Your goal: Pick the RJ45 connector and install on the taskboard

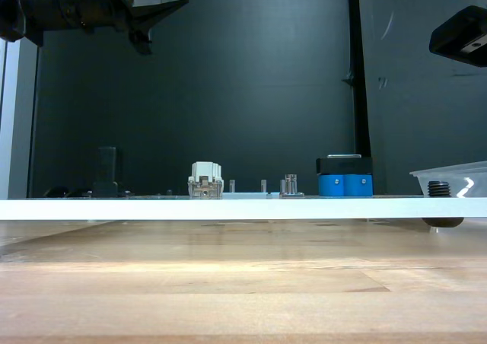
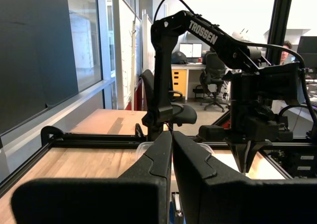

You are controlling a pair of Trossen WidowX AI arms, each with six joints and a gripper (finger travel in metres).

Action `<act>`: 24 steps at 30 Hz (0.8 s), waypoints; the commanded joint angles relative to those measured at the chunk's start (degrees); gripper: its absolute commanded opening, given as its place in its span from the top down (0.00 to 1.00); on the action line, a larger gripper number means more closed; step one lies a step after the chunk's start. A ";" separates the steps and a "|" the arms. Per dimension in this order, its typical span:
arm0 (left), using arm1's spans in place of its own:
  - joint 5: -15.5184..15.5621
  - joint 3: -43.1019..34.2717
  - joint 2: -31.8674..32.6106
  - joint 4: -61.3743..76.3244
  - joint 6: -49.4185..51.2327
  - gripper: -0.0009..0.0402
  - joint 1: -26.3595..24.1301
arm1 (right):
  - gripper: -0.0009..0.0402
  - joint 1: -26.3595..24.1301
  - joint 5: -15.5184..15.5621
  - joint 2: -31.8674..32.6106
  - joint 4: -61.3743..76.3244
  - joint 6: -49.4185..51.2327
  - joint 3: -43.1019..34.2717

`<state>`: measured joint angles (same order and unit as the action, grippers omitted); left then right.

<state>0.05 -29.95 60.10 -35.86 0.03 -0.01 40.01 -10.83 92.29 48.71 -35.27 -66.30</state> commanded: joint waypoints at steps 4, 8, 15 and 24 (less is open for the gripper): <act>-0.02 0.00 0.02 0.00 -0.02 0.98 0.00 | 0.98 -0.07 -0.11 0.04 0.31 0.24 0.28; -0.02 0.00 0.02 0.00 -0.02 0.98 0.00 | 0.98 -0.07 -0.15 -0.28 0.68 0.24 0.28; -0.02 0.00 0.00 0.00 -0.02 0.98 0.00 | 0.98 -0.07 -0.13 -0.68 0.90 0.17 0.28; -0.02 0.00 0.02 0.00 -0.02 0.98 0.00 | 0.98 0.00 -0.09 -0.68 -1.22 -0.26 1.77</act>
<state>0.03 -29.95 60.10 -35.83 0.03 -0.01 39.99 -10.90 91.64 47.88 -35.42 -64.75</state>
